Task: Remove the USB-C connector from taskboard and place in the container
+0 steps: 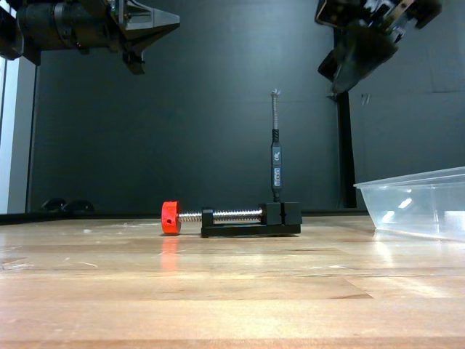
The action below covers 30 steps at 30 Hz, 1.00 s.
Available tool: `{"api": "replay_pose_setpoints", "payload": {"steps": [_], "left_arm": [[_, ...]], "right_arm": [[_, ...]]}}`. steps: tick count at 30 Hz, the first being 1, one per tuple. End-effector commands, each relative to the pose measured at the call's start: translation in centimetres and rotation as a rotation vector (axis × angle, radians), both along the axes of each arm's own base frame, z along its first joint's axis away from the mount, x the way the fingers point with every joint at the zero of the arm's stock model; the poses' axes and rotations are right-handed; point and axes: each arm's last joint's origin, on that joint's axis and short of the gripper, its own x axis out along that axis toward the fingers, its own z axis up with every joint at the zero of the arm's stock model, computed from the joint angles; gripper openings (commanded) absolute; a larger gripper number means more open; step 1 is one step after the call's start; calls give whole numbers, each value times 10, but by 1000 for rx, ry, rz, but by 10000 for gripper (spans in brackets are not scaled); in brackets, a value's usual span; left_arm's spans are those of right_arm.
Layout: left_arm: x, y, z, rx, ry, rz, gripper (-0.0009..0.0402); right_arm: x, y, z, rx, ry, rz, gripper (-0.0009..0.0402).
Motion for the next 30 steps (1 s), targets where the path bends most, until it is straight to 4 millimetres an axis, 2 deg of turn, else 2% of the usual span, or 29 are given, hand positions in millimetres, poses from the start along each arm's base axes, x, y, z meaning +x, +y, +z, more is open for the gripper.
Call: {"api": "replay_pose_setpoints", "payload": {"steps": [1, 7, 16, 23, 30], "left_arm": [[0, 0, 0, 0, 0, 0, 0], [0, 0, 0, 0, 0, 0, 0], [0, 0, 0, 0, -1, 0, 0], [0, 0, 0, 0, 0, 0, 0], [0, 0, 0, 0, 0, 0, 0]], "right_arm": [[6, 0, -5, -15, 21, -35, 32], [21, 5, -13, -21, 63, -38, 82], [46, 11, -20, -27, 102, -55, 134], [65, 17, -26, -51, 123, -56, 162], [84, 28, -39, -70, 169, -27, 172]]}}
